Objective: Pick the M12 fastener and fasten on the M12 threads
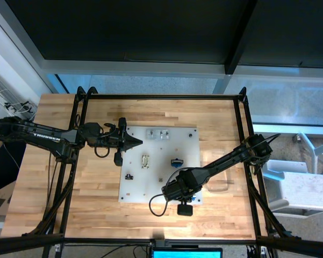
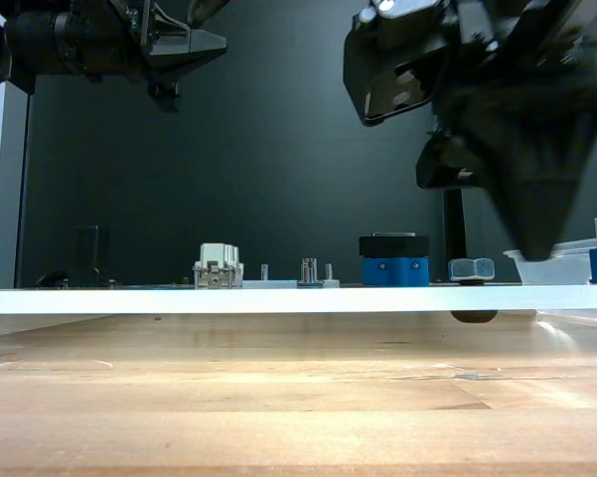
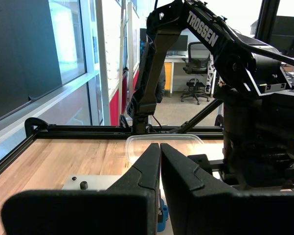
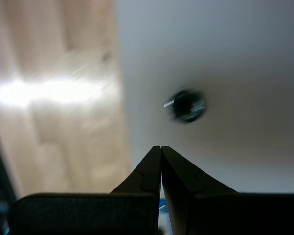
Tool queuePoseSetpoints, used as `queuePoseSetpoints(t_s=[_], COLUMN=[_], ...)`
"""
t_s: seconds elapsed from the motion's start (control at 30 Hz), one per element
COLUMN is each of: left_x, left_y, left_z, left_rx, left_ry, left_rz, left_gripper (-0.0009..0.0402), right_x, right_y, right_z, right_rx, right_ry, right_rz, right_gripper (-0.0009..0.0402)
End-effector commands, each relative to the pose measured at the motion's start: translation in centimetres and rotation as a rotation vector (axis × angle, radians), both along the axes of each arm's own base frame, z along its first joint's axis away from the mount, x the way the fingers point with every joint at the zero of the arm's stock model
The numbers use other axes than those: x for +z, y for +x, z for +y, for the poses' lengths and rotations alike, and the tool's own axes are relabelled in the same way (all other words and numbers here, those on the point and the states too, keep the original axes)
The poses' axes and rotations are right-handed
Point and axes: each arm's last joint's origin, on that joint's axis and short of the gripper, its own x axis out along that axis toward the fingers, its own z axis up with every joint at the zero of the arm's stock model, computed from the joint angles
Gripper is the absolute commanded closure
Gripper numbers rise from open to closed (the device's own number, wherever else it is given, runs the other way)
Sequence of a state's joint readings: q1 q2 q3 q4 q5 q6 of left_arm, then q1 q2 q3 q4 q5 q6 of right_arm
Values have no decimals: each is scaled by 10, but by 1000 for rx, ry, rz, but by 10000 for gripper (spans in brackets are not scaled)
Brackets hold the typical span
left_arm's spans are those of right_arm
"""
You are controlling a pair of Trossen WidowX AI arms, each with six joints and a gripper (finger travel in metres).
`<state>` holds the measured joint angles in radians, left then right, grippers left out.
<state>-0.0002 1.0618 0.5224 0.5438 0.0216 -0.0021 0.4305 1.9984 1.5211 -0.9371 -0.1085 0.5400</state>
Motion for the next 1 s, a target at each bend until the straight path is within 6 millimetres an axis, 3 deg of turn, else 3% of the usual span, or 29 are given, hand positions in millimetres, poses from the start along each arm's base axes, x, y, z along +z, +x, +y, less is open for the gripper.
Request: queuePoseSetpoints(t_s=[0.03,0.77,0.87,1.0], left_x=[0,0,0,0], left_y=[0,0,0,0], left_z=[0,0,0,0], left_rx=[0,0,0,0], left_ry=[0,0,0,0], left_rz=[0,0,0,0], left_gripper=[393,393,393,393], right_x=[2,-4,-4,-2], right_y=[2,4,4,1], right_z=[-2,-6,-5,1], right_rx=[-33,-64,-59,33], right_ry=[-41,-121,-74,143], right_rz=[-24,-60,-44,45], right_gripper=[393,393,393,393])
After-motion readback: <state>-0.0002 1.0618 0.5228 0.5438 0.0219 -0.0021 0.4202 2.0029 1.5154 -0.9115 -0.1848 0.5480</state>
